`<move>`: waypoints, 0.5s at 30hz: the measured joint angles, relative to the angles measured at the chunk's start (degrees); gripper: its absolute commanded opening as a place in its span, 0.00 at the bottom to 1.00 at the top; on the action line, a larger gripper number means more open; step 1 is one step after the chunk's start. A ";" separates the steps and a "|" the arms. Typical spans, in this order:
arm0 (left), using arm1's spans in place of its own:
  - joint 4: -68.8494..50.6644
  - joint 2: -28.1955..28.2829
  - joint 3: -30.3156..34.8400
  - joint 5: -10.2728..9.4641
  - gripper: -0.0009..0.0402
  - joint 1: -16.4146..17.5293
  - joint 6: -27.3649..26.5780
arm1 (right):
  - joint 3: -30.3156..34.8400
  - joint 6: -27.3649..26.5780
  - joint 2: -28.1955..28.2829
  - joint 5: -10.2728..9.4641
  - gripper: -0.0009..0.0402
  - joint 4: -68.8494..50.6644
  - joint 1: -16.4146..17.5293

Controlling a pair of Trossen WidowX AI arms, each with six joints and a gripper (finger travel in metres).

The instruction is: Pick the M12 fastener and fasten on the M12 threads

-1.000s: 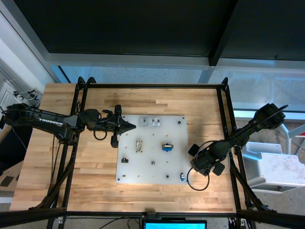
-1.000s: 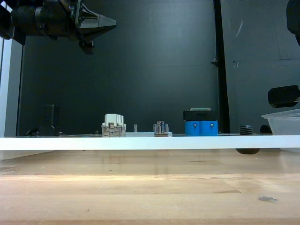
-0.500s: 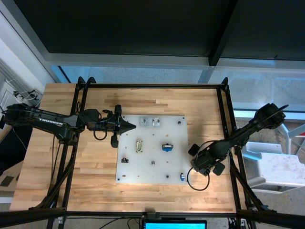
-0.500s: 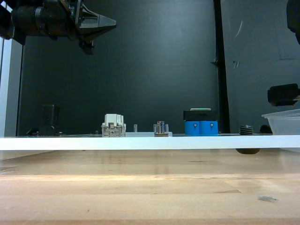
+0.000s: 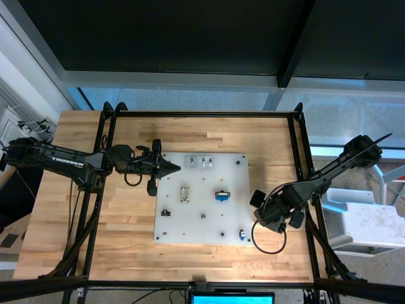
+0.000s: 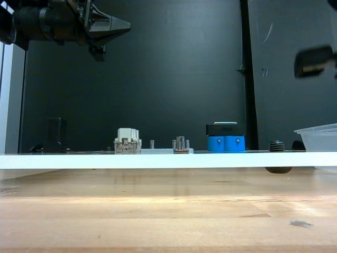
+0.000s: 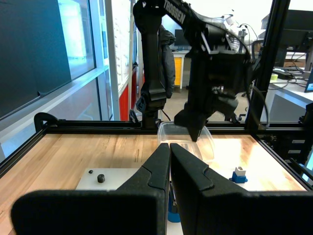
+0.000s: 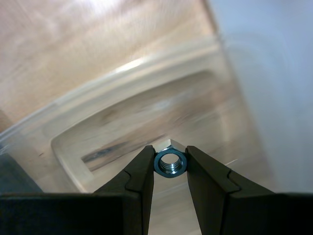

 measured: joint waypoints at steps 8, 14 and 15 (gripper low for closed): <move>0.00 0.02 -0.02 -0.02 0.02 0.00 -0.02 | 8.81 -8.22 3.76 -0.04 0.09 -6.19 -1.09; 0.00 0.00 0.00 -0.02 0.02 0.00 0.00 | 14.43 -13.09 8.48 0.00 0.09 -6.58 -1.33; -0.02 0.00 -0.02 -0.02 0.02 0.00 0.00 | 15.37 -13.73 9.35 0.00 0.09 -6.62 -1.44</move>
